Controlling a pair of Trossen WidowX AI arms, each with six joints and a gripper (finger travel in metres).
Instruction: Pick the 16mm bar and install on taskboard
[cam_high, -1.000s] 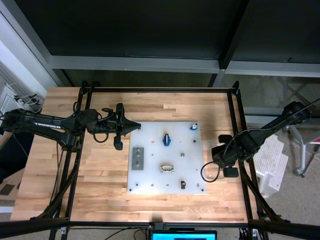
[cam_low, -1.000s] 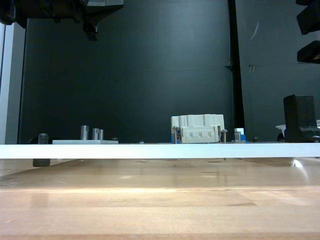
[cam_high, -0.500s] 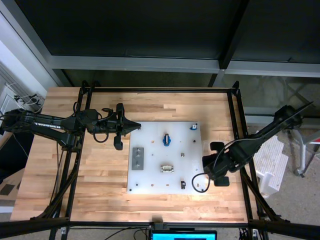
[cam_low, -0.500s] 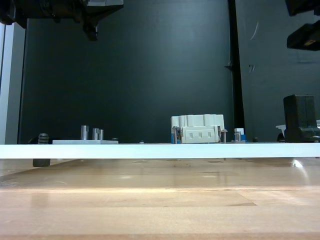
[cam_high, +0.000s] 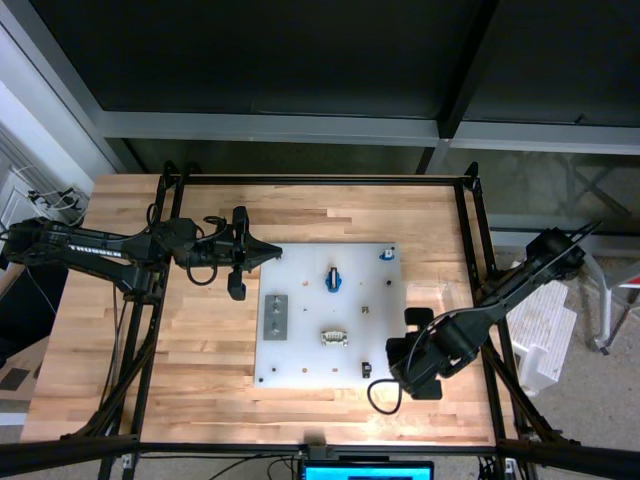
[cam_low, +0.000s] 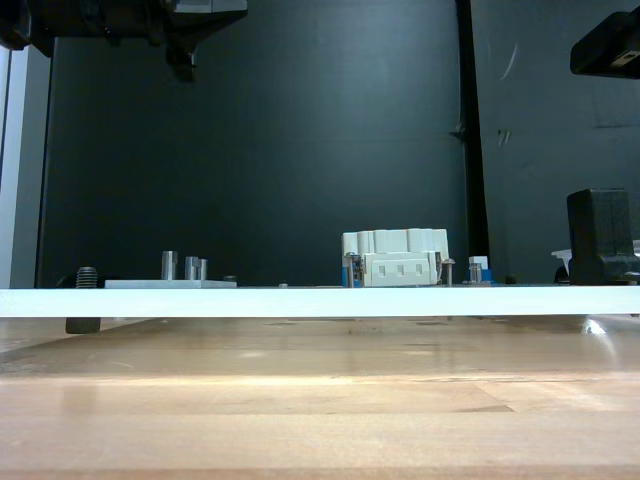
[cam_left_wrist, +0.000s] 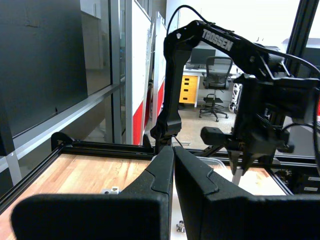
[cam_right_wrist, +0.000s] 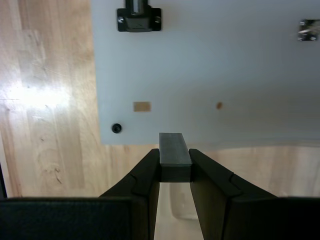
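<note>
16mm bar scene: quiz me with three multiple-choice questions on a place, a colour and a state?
1. Where is the 16mm bar? A) on the floor B) in the right gripper's fingers, over the taskboard's near-right corner C) on a shelf
2. Taskboard colour? A) white B) red C) green
3. The left gripper, near the board's far-left corner, has fingers: A) spread B) shut C) gripping a screw
B: right wrist view shows it clamped. A: high view. B: left wrist view shows no gap.

One left hand (cam_left_wrist: 173, 150), one right hand (cam_right_wrist: 175, 154), one bar (cam_right_wrist: 175, 142), one taskboard (cam_high: 300, 350), one table (cam_high: 200, 340).
</note>
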